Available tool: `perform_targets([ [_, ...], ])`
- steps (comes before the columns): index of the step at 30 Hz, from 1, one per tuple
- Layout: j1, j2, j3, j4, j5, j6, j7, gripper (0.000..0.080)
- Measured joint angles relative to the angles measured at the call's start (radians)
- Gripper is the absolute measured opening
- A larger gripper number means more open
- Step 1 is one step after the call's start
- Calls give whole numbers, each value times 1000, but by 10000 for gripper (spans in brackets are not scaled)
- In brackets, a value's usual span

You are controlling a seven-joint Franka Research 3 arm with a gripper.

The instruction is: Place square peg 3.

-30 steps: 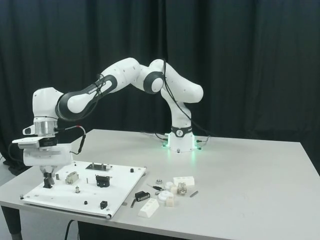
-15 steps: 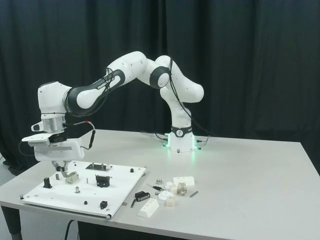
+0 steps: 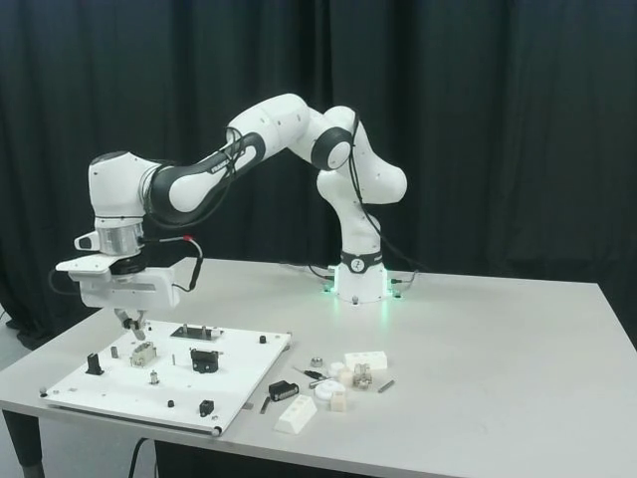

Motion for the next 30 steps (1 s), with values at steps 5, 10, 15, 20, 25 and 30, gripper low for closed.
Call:
perform_targets([
  [5,24,-7,-29,-15,-16,-13,8,152],
  [10,30,-24,-30,-32,-44,-35,20,152],
  [15,39,-43,-30,-59,-56,-54,27,152],
  [20,55,-69,-30,-105,-66,-59,34,152],
  [25,77,-100,-30,-161,-69,-59,40,152],
  [30,101,-133,-30,-215,-70,-57,51,152],
])
